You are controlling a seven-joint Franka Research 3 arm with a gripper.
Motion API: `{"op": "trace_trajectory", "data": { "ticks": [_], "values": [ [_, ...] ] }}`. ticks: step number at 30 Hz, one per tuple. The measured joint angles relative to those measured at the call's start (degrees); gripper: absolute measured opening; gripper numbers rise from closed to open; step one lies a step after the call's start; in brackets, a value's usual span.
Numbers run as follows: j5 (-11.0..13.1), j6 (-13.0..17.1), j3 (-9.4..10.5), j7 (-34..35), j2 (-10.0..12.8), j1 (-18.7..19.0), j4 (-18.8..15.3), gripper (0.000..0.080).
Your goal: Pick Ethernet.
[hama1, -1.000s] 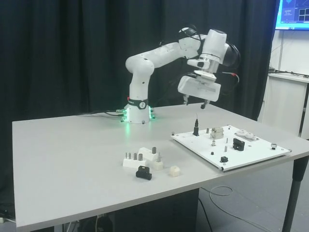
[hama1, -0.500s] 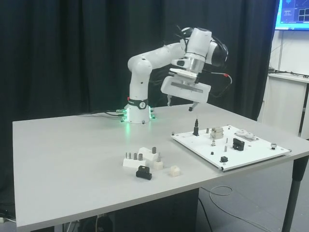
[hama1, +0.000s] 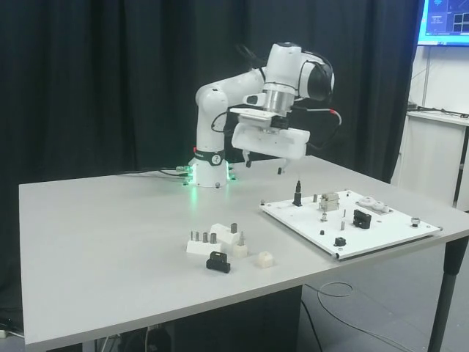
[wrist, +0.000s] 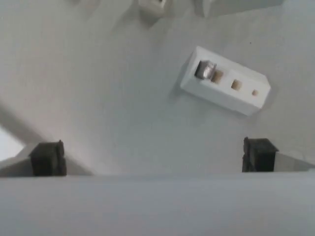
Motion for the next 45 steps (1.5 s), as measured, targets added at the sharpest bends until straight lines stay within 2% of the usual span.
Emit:
{"op": "trace_trajectory", "data": {
  "ticks": [10, 19, 26, 38, 45],
  "values": [
    [4.7, 0.5, 2.35, 10.1, 2.3, -6.1, 2.5, 0.08],
    [5.7, 1.9, 5.81, 17.9, 3.0, -12.3, 6.8, 0.08],
    [7.0, 1.7, 8.11, 23.5, 3.4, -17.1, 10.0, 0.08],
    [10.1, -2.3, 10.03, 24.7, 4.6, -23.9, 15.1, 0.08],
    [10.4, -3.7, 11.3, 25.0, 5.0, -27.2, 18.7, 0.08]
  ]
}}
